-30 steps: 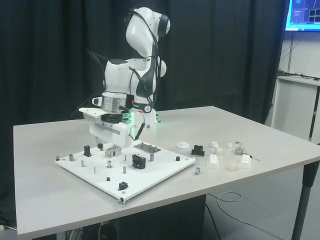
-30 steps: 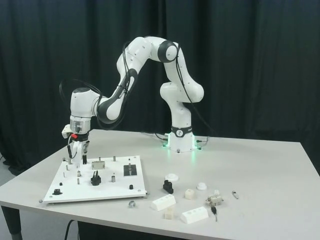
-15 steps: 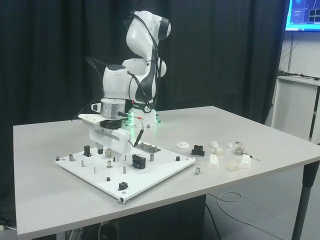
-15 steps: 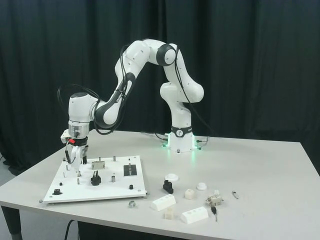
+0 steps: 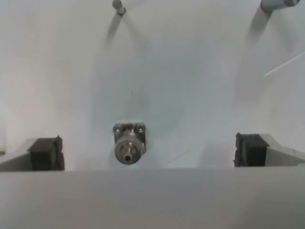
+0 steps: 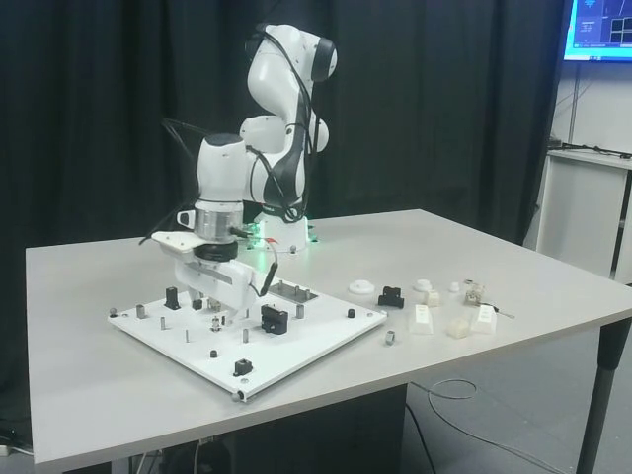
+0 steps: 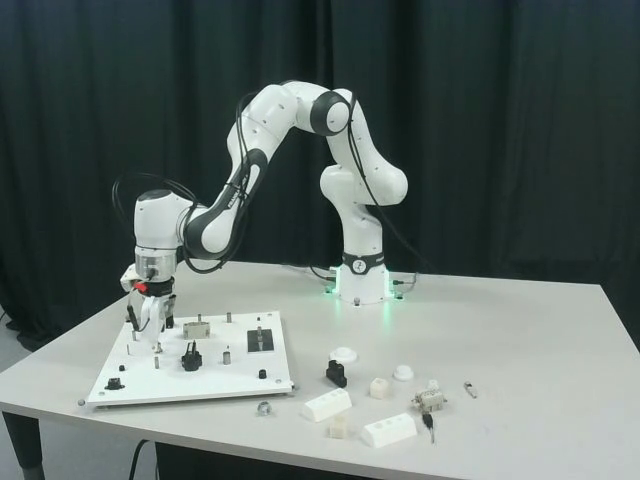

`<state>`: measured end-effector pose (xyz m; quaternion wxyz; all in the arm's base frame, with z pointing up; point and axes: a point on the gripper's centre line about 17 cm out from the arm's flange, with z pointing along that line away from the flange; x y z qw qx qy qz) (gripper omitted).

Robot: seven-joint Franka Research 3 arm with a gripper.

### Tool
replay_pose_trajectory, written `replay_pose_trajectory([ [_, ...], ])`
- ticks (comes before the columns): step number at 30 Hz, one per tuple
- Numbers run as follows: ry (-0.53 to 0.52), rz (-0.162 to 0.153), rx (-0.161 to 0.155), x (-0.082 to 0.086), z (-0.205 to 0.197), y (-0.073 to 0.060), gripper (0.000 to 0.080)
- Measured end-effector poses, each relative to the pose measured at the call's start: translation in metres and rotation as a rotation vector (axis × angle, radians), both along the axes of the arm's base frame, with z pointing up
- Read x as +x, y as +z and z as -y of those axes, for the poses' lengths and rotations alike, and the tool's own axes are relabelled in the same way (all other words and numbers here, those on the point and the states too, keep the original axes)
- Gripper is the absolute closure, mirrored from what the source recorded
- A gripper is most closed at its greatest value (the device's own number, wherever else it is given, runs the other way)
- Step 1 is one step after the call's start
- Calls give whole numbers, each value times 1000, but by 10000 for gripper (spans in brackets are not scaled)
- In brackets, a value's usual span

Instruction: Remove BNC.

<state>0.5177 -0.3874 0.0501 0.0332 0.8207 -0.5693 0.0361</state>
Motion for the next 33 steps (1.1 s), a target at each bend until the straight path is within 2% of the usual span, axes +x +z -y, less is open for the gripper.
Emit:
replay_pose_trajectory([
  [14, -1, 1, 20, -1, -5, -9, 3],
  [33, 29, -8, 19, 0, -4, -15, 3],
])
